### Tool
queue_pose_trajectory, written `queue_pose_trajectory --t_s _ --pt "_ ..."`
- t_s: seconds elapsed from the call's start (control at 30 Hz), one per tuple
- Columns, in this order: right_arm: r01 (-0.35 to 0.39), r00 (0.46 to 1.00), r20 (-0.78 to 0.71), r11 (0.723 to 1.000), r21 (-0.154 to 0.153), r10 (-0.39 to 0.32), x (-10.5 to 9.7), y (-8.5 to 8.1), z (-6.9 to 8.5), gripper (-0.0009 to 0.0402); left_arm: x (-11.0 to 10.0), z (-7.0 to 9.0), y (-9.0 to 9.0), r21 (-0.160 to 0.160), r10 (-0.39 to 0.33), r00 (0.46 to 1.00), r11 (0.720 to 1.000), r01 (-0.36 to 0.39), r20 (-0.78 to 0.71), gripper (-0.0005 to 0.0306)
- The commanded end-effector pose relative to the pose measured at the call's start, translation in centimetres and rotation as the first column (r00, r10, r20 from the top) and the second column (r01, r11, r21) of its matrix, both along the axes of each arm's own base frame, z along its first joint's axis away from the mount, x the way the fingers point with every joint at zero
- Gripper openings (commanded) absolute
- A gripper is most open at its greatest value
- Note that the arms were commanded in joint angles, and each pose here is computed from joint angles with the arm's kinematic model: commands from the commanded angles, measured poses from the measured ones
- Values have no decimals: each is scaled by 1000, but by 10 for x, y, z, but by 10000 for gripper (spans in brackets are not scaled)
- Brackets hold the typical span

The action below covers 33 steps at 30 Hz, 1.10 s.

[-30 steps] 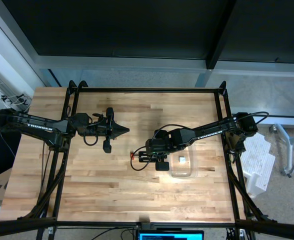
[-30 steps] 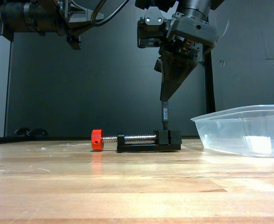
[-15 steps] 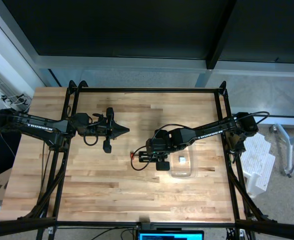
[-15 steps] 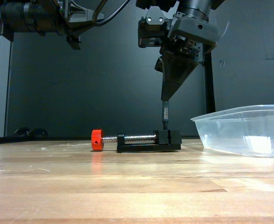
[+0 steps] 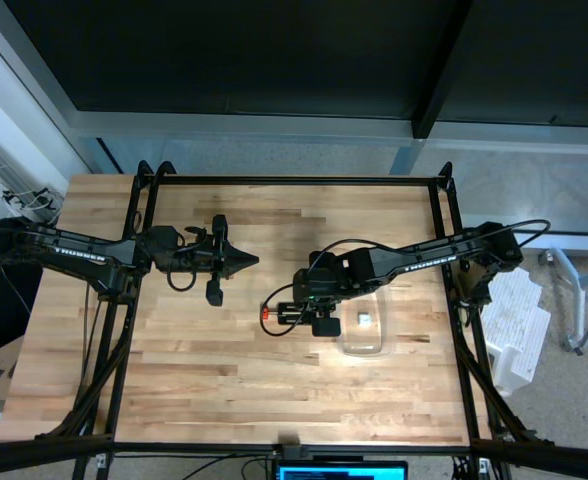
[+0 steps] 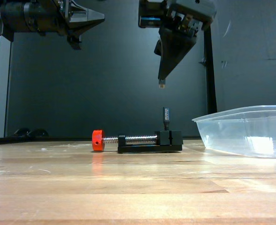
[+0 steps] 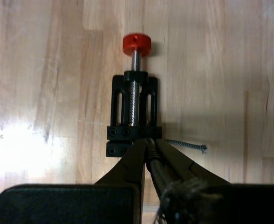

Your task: Remove the USB-C connector from taskboard and place in the container

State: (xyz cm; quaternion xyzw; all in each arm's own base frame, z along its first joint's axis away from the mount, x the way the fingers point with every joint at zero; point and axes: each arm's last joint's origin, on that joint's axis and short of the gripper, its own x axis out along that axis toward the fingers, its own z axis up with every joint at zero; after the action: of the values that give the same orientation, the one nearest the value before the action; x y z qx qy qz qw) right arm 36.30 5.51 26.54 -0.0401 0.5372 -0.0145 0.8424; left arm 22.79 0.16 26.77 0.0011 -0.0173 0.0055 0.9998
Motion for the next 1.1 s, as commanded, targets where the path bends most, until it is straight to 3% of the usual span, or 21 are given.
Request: queue_pose_trajectory --t_s 0.03,0.47,0.8,1.1 --pt "-1 1000 -1 1000 3 1 0 0 0 0 0 0 0 0 0 1000 1000 0 -1 0" --pt "-10 1000 1 1000 6 10 -13 3 13 0 0 0 0 0 0 1000 1000 0 0 0" --pt "2 1000 -15 1000 12 -1 -50 0 15 0 0 0 0 0 0 1000 1000 0 0 0" --pt "5 999 -40 1000 9 -4 -87 -1 2 0 0 0 0 0 0 1000 1000 0 0 0"
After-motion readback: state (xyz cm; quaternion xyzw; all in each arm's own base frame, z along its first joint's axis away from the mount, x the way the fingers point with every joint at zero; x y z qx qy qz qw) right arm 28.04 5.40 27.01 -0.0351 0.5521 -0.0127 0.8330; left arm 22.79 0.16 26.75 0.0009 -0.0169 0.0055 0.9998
